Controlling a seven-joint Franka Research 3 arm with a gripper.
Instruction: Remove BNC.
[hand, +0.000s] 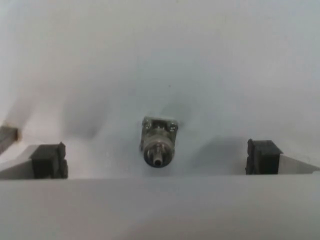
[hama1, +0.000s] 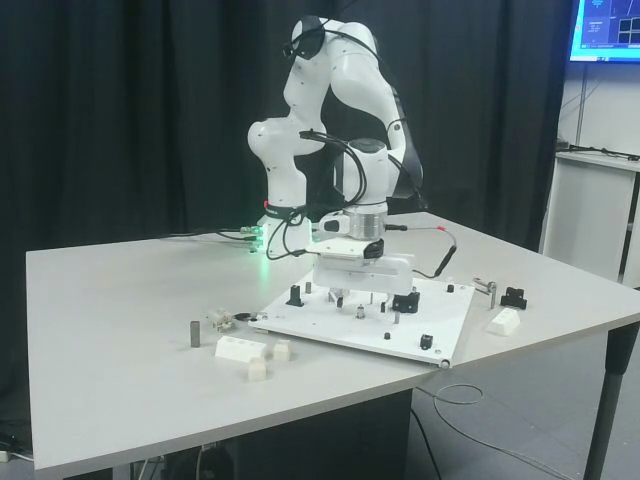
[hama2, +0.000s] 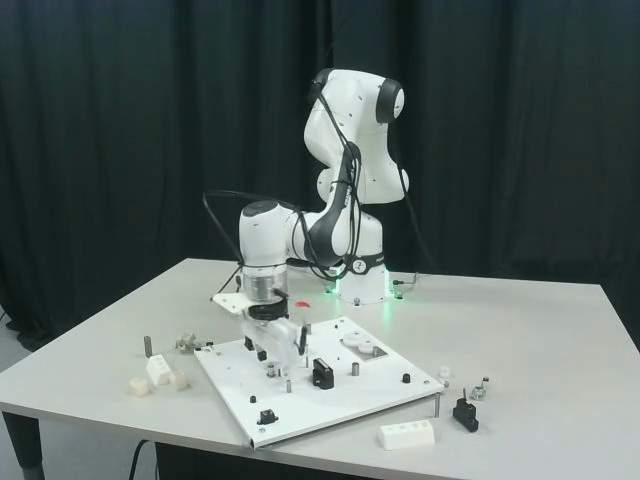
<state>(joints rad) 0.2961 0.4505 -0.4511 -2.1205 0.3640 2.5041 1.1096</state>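
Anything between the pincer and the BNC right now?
Nothing visible. In the wrist view the BNC stands on the white board, centred between the two open fingertips, with bare board around it. The pincer hangs above it.

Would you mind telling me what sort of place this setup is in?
Probably a robotics lab: a white robot arm bolted to a grey table, black curtains behind, and a white board of small fittings under its gripper.
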